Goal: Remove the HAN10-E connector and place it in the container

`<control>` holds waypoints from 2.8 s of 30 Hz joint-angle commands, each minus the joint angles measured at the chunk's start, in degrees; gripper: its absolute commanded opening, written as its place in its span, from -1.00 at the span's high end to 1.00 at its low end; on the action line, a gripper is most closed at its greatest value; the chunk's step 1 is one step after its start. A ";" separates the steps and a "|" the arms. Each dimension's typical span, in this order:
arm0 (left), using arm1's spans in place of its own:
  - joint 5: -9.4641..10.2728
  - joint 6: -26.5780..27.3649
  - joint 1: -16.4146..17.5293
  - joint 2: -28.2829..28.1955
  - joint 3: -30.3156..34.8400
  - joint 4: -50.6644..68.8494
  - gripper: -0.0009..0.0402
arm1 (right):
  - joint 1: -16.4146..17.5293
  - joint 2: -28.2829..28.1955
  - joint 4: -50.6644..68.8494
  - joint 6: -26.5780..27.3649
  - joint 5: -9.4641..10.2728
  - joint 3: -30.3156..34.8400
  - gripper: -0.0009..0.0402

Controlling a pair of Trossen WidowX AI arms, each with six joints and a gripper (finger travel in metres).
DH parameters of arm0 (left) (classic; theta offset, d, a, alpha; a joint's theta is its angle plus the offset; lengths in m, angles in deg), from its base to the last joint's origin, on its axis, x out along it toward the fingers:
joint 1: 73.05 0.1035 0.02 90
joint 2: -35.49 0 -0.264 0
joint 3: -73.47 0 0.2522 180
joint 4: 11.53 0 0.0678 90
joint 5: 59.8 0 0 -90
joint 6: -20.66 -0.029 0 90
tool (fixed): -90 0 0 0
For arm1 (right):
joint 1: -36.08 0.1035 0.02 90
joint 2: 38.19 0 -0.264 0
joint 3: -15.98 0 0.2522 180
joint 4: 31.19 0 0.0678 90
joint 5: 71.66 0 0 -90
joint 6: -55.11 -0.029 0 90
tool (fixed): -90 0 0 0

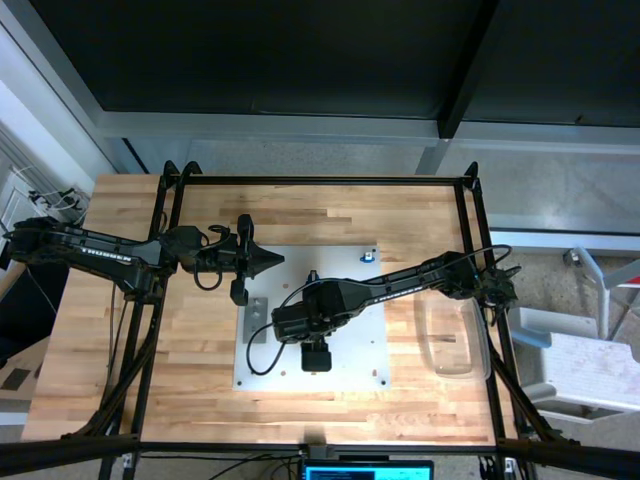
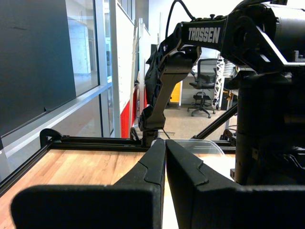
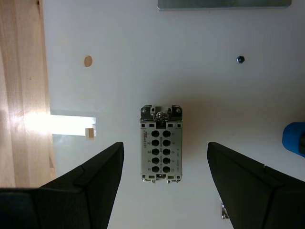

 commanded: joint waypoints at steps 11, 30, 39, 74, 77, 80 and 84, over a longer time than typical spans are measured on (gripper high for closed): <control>-0.04 -0.02 0.02 0.00 0.00 0.02 0.96 | 0.26 -2.84 -1.01 0.46 0.00 -0.04 -0.24; -0.02 -0.02 0.00 -0.02 0.00 0.00 0.96 | 0.42 -4.35 -0.94 1.75 -1.03 -0.04 -0.24; -0.02 0.00 0.02 0.00 0.00 0.00 0.96 | 0.57 -4.96 -0.35 1.38 -1.01 -0.04 -0.24; -0.04 0.00 0.02 -0.02 0.00 0.00 0.96 | 1.16 -4.31 -2.32 1.09 0.00 -2.32 0.20; -0.02 -0.02 0.00 0.00 0.00 0.00 0.96 | 1.14 -4.31 -2.29 1.09 0.04 -2.32 0.32; -0.04 -0.02 0.00 0.00 0.00 0.00 0.96 | 1.14 -4.04 -2.25 1.07 0.02 -2.32 0.47; -0.02 -0.02 0.02 0.00 0.00 0.00 0.96 | 1.14 -3.87 -2.05 1.05 0.02 -2.32 0.67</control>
